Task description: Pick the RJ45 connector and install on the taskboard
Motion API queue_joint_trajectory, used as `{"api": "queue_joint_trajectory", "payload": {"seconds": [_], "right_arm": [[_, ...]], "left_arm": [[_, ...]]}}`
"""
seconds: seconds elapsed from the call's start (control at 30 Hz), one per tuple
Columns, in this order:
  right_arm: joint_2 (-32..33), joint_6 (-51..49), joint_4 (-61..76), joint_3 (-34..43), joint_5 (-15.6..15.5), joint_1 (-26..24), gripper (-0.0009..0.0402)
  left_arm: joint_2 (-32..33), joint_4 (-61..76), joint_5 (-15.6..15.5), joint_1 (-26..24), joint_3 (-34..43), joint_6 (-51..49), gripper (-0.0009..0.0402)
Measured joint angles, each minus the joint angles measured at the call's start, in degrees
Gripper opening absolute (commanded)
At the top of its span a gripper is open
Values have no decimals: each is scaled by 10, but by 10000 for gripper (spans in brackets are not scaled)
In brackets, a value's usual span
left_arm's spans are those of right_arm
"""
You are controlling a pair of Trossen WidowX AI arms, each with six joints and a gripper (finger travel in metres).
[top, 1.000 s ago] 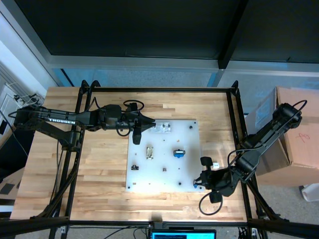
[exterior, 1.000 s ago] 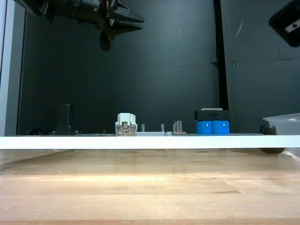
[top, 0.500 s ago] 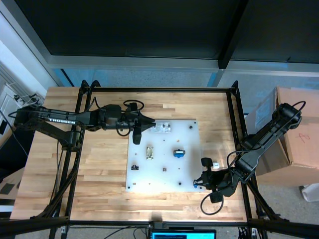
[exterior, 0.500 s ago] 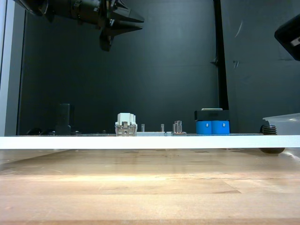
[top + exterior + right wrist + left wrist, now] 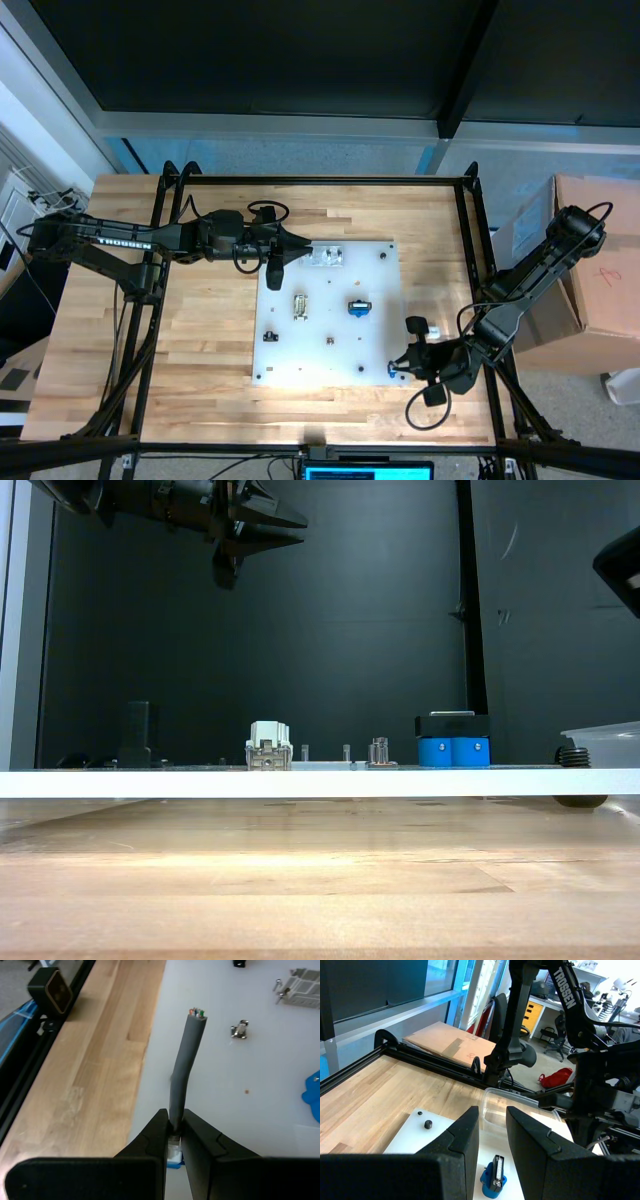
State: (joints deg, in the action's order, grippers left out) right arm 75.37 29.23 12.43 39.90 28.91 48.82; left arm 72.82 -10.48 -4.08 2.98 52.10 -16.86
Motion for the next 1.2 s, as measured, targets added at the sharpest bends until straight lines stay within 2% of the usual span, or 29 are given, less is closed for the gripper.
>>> {"api": "queue_joint_trajectory", "payload": {"seconds": [1.2], "right_arm": [[-1, 3, 2, -6, 2, 6, 2]], "left_arm": [[0, 0, 0, 0, 0, 0, 72]]}}
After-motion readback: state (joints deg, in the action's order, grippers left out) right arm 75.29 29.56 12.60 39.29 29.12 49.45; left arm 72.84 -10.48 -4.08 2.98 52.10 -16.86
